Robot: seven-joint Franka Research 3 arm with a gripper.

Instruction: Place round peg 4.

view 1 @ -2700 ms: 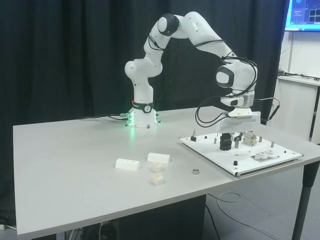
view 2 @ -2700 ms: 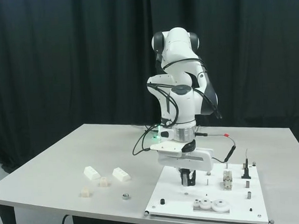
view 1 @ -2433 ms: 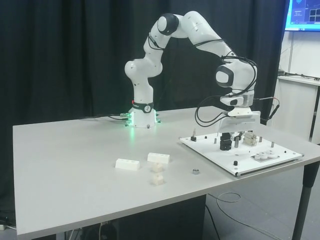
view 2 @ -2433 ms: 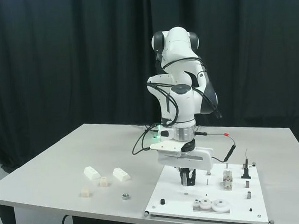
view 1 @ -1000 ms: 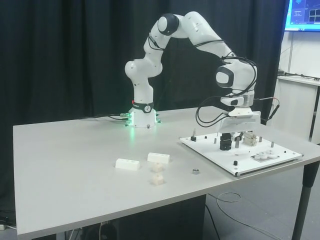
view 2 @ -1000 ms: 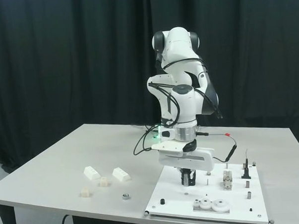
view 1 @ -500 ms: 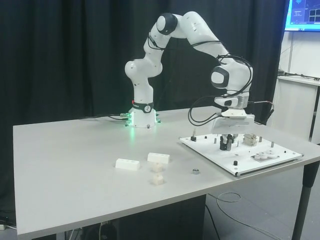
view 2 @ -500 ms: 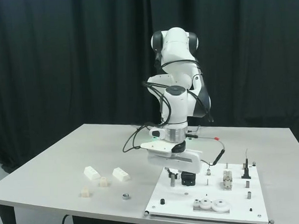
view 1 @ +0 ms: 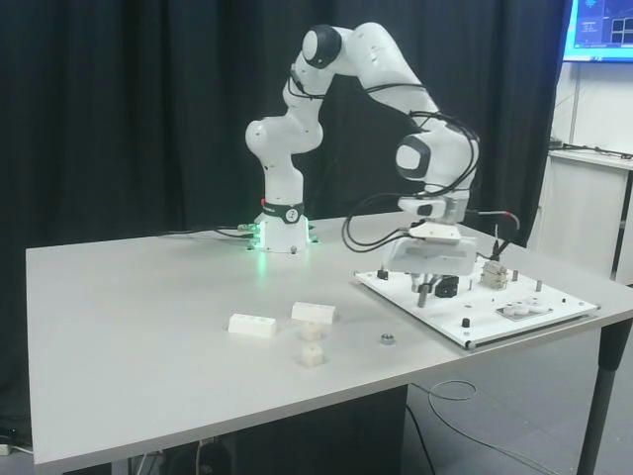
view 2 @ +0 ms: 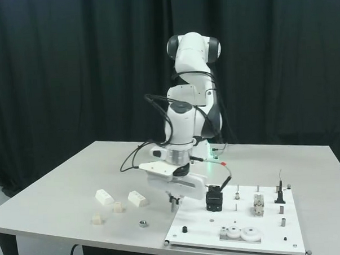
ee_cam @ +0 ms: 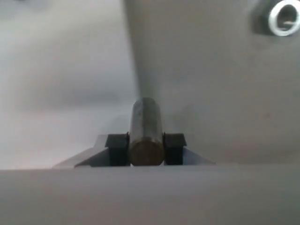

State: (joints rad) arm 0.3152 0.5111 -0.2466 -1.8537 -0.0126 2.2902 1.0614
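Wrist view only: gripper clamped on round peg 4, peg upright between the fingers, a nut on the bench beyond. Room views: gripper hangs at white board edge, above bench.

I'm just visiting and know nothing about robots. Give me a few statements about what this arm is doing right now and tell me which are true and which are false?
1. The gripper holds a round peg between its fingers. True.
2. The gripper hangs over the middle of the white board. False: it is at the board's edge nearest the loose blocks.
3. A small metal nut lies on the grey table. True.
4. The white gears lie on the bare table beside the blocks. False: they sit on the white board.
5. The light at the arm's base glows green. True.
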